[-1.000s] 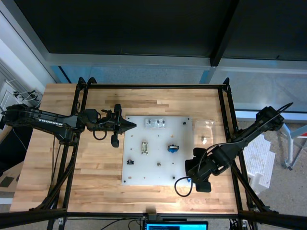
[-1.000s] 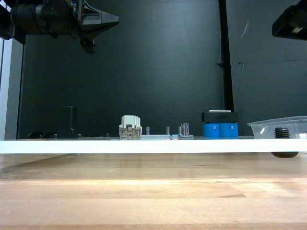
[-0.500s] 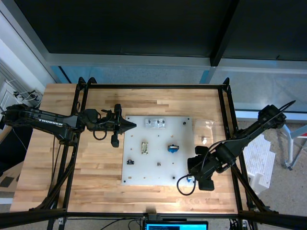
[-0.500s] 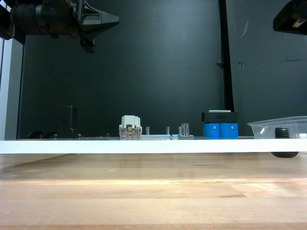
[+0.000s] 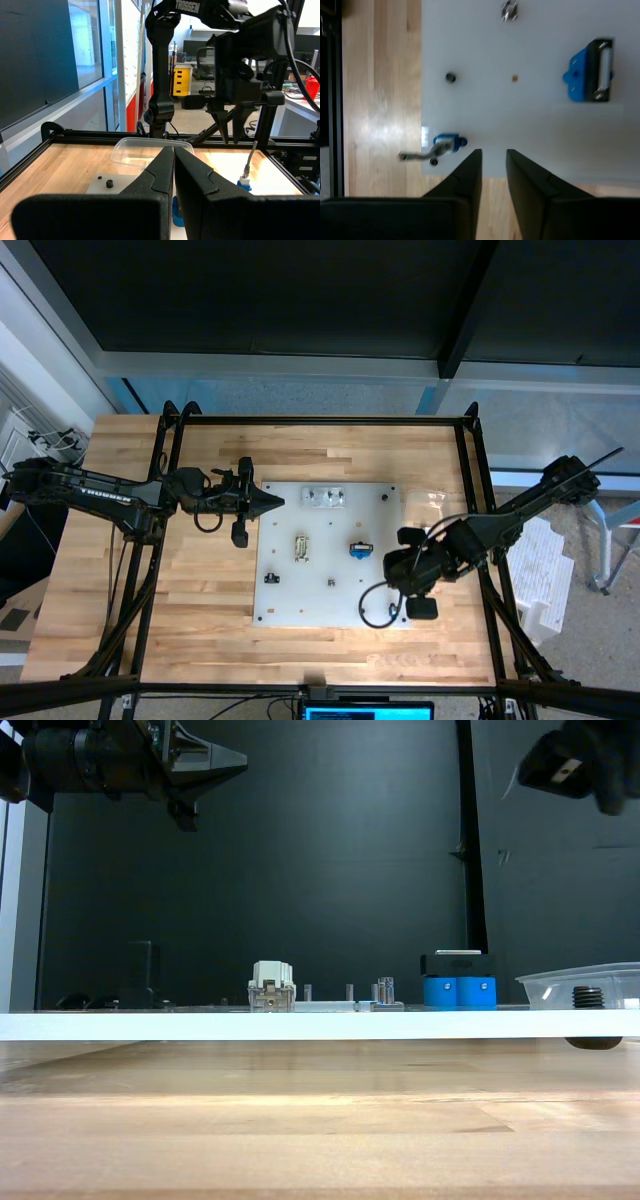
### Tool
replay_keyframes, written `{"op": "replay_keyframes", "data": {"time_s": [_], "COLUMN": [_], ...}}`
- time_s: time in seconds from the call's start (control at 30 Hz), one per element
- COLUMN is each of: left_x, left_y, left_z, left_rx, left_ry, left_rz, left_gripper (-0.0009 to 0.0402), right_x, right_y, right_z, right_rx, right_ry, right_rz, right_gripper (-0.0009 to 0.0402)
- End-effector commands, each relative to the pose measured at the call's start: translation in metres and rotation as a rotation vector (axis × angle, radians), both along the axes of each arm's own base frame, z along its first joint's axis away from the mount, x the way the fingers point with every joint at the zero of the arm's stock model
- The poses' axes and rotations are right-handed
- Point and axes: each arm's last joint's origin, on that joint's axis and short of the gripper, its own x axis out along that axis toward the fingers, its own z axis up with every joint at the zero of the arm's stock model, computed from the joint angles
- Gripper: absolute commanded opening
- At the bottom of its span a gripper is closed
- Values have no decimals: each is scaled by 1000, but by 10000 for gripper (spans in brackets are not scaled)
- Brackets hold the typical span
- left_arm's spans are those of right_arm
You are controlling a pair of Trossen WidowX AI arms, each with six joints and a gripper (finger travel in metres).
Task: Pick the RJ45 connector and install on taskboard
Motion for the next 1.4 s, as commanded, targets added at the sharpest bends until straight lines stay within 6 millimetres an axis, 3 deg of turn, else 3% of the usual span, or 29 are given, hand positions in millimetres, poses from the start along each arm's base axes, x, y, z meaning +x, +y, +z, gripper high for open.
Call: {"op": "replay_keyframes", "data": {"time_s": [0.03,0.1,0.8,1.17,1.4], "left_x": [0,0,0,0,0], "left_y": [0,0,0,0,0], "left_z": [0,0,0,0,0], "left_rx": [0,0,0,1,0], "left_ry": [0,0,0,0,0], "left_rz": [0,0,0,0,0], "left_gripper": [0,0,0,0,0], "right_x": [3,4,23,33,31], "right_y": [-10,-18,-113,-138,-142], "right_z": [5,7,28,33,30], "right_rx": [1,-3,-105,-80,-87], "right_ry": [-31,-44,-326,-536,-745], "right_rz": [-4,-9,-83,-48,-71], "right_gripper": [18,-5,0,0,0]}}
